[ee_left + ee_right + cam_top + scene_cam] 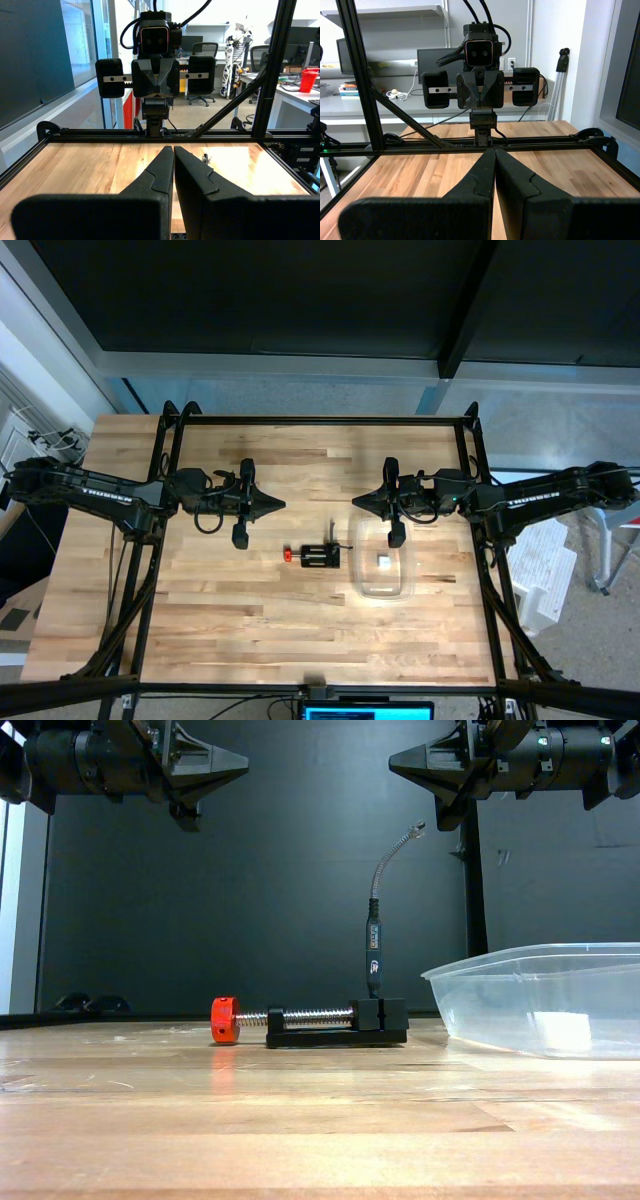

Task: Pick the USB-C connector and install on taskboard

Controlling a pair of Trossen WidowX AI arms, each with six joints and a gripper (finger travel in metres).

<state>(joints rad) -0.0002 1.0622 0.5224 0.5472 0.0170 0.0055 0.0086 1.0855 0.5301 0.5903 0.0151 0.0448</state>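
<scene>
The taskboard [320, 557] [335, 1038] is a small black block lying mid-table, with its orange-red knob [225, 1019] at its left end. The USB-C connector [373, 945] stands upright from the block's right end, and its thin tail curves upward. Both arms hover high above the table. My left gripper [283, 505] [245, 762] [173, 148] is shut and empty, up and to the left of the block. My right gripper [352, 503] [392, 762] [495, 149] is also shut and empty, facing it from the right above the connector's tail.
A clear plastic tray [383, 595] [530, 960] sits just right of the block with a small whitish square piece [383, 561] [565, 1030] inside. A black frame [320, 421] borders the wooden table.
</scene>
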